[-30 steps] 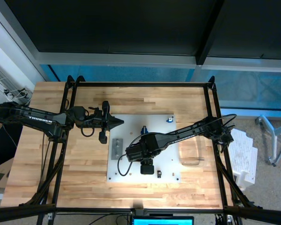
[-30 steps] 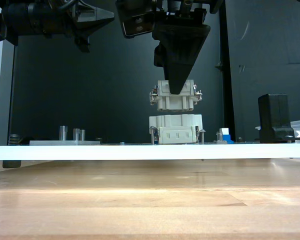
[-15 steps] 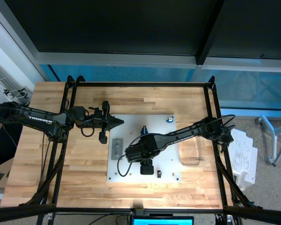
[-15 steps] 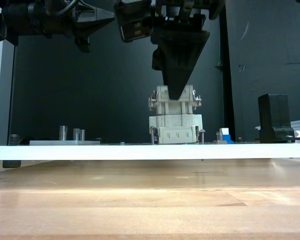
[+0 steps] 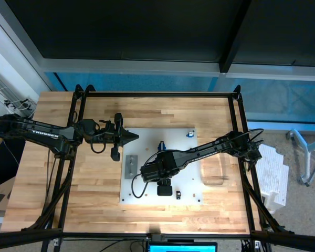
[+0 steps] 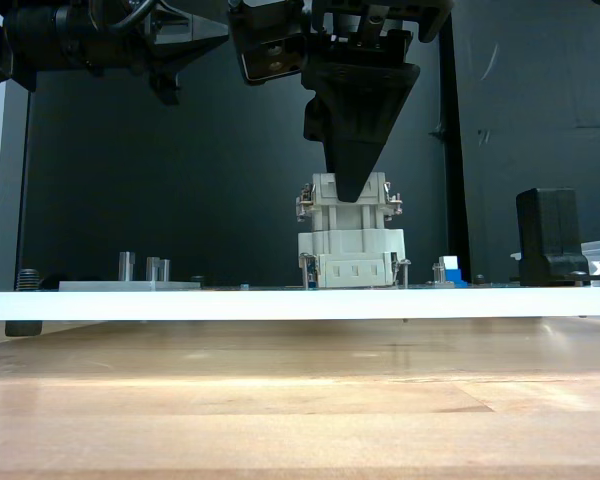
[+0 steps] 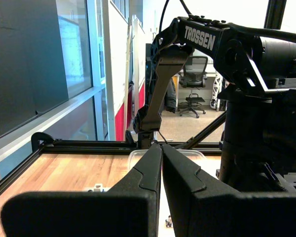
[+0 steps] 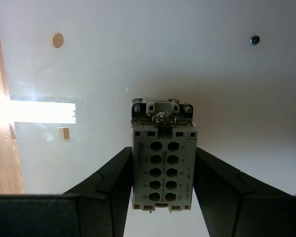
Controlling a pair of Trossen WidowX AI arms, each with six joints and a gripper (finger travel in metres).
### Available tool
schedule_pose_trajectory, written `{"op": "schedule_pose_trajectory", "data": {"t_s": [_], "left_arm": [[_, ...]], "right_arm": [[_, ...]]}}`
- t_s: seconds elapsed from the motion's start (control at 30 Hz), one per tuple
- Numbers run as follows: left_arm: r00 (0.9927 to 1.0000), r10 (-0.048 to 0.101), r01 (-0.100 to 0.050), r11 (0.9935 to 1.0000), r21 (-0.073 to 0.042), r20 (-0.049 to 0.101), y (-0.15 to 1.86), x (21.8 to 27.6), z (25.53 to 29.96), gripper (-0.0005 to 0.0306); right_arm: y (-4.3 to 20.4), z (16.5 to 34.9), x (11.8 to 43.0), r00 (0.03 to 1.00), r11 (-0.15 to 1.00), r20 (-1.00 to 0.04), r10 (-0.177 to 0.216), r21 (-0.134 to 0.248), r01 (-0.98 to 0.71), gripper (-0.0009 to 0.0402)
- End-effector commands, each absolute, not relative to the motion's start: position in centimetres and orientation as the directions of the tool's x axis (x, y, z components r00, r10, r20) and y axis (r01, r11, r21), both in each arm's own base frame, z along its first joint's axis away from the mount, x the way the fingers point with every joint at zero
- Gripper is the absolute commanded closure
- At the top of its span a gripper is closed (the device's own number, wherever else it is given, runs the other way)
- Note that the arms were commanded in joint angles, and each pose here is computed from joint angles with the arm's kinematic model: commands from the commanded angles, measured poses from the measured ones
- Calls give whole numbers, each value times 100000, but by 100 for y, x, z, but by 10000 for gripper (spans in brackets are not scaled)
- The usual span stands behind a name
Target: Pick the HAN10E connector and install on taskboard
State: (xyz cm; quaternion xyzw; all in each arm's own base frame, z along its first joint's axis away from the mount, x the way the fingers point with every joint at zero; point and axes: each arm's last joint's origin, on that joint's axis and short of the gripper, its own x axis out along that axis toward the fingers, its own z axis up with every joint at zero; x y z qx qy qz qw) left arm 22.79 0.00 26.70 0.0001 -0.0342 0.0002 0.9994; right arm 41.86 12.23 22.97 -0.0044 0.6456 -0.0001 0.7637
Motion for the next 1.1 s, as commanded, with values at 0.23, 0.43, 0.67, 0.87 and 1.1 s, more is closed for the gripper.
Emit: {"op": "schedule_pose_trajectory", "data": {"t_s": [0.23,0.43,0.67,0.87,1.1], "left_arm": [[99760,0,-1,100000,18,6918,0,2279,2671,300],[99763,0,-1,100000,18,6880,0,2279,2671,300],[99760,0,-1,100000,18,6918,0,2279,2671,300],[99763,0,-1,100000,18,6880,0,2279,2671,300],[99763,38,-39,100000,18,6880,0,2279,2671,300]], "right_arm": [[1237,2287,4178,16035,99979,-98705,-468,-785,-1914,375],[1250,2287,4175,16108,99955,-98693,-397,-868,-2858,375],[1262,2288,4176,16635,99926,-98606,-273,-909,-3748,375],[1263,2288,4180,17052,99916,-98535,-225,-919,-3995,375],[1265,2246,4184,17458,99919,-98464,-140,-842,-3948,375]]}}
